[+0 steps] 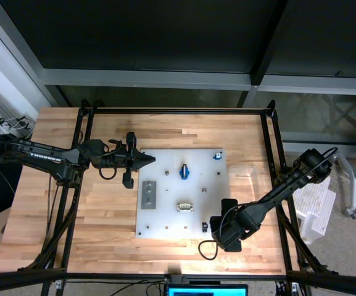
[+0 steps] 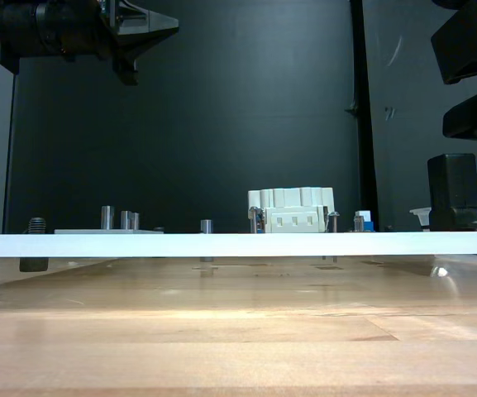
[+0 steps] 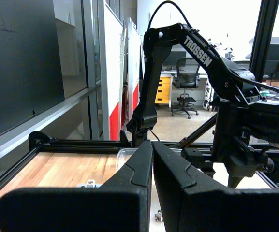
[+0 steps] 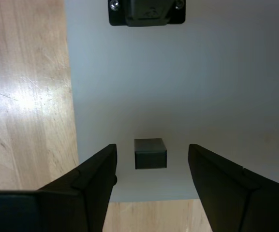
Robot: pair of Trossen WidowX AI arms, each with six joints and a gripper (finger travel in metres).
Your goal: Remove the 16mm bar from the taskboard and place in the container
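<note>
16mm bar [image 4: 150, 153]: stands upright on taskboard [image 4: 202, 72], seen end-on, centred between the jaws.
Right gripper [image 4: 151, 147]: jaws apart, clear of the bar.
Left gripper [image 3: 152, 145]: jaws together.

A wooden table [image 1: 103, 234] is spread beneath both grippers and is bounded by a black frame [image 1: 178, 111]. A laptop screen [image 1: 207, 290] is seen at the near edge, close to the right gripper [image 1: 219, 221]. A white stack [image 1: 316, 206] is set off the table, further right of it. Far ahead of the left gripper [image 3: 152, 143], an office chair [image 3: 185, 82] and a yellow cabinet [image 3: 162, 91] are seen.
</note>
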